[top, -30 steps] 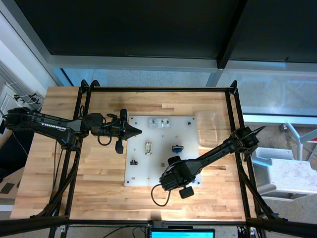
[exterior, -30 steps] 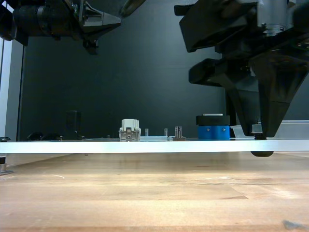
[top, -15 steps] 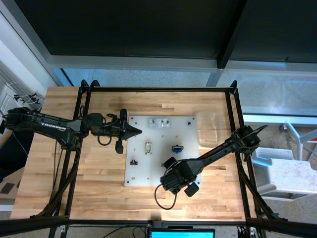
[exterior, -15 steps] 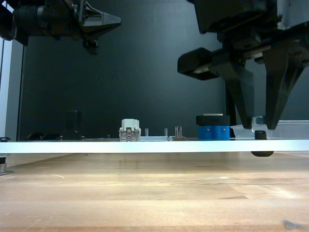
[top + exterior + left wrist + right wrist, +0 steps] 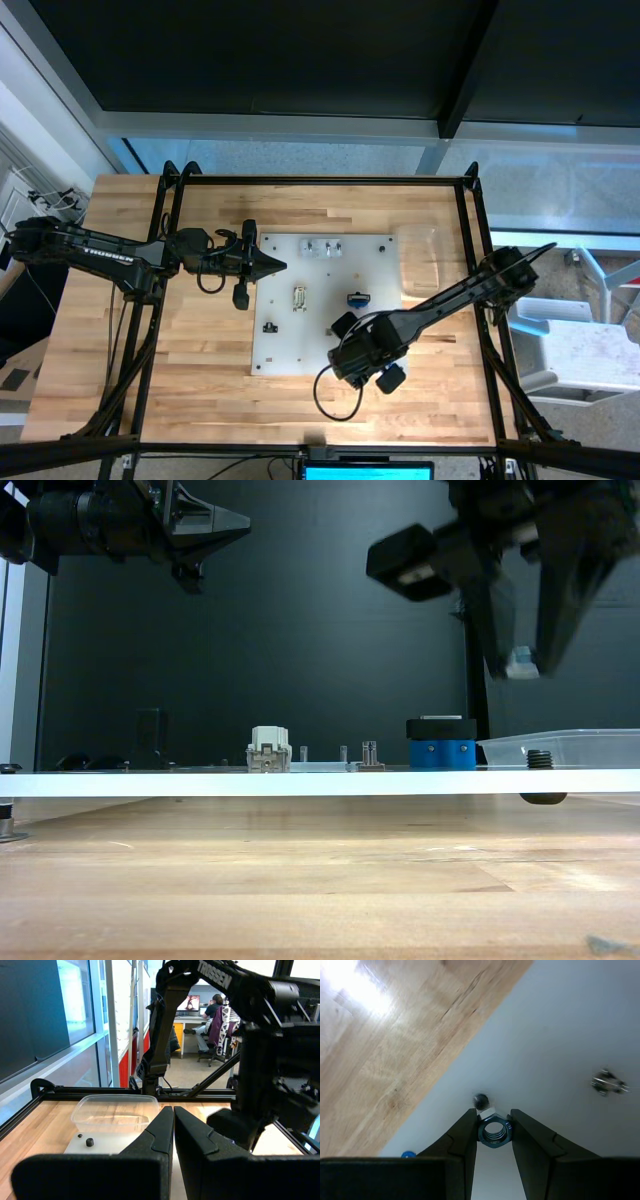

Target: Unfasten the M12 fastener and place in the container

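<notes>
My right gripper [image 5: 521, 666] hangs well above the board's near right edge, shut on the small silver M12 nut [image 5: 494, 1132], which sits pinched between its fingertips [image 5: 468, 1121]. The nut [image 5: 521, 662] shows as a pale speck between the fingers in the low view. Below it the black ribbed stud [image 5: 540, 759] stands bare on the white board [image 5: 300, 345]; the stud [image 5: 481, 1101] also shows from the right wrist. The clear container [image 5: 424, 258] lies beside the board's far right edge and looks empty [image 5: 115, 1112]. My left gripper [image 5: 276, 265] is shut, raised over the board's far left edge.
A blue part [image 5: 440, 752] and a white connector [image 5: 269, 752] stand mid-board. A black post [image 5: 89, 1142] stands on the board in front of the container. The black frame rails [image 5: 320, 181] ring the wooden table.
My right gripper has lifted straight up off the stud with the nut between its fingers, leaving the stud's ribs bare. The left arm has not moved.
</notes>
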Robot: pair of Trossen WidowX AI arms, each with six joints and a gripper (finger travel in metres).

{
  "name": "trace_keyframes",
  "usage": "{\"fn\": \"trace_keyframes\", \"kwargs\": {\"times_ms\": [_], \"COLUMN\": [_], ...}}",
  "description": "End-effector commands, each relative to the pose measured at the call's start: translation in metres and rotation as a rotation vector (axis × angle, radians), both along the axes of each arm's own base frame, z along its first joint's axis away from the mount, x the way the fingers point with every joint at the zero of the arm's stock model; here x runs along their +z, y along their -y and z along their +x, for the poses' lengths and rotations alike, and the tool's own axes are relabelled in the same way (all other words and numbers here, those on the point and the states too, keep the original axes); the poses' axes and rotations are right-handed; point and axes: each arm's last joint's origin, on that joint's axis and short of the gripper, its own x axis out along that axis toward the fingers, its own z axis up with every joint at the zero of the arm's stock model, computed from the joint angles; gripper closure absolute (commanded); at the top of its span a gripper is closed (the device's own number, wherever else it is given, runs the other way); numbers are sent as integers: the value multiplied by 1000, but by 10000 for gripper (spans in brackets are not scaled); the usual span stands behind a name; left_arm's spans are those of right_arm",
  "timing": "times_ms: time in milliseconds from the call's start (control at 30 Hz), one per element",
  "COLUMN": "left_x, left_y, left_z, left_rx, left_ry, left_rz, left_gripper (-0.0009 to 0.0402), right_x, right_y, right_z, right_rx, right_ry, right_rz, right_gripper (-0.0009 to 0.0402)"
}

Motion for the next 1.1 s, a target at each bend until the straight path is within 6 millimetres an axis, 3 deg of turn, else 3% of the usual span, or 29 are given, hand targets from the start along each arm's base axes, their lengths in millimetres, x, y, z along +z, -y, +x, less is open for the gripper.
{"fn": "trace_keyframes", "kwargs": {"times_ms": [33, 533, 1100], "left_x": [0, 0, 0], "left_y": [0, 0, 0], "left_z": [0, 0, 0], "left_rx": [0, 0, 0], "left_ry": [0, 0, 0], "left_rz": [0, 0, 0], "left_gripper": [393, 393, 393], "right_x": [11, 47, 44], "right_y": [9, 69, 135], "right_z": [-3, -14, -43], "right_rx": [-52, -246, -475], "right_ry": [5, 5, -13], "right_rz": [9, 9, 10], "right_gripper": [393, 393, 393]}}
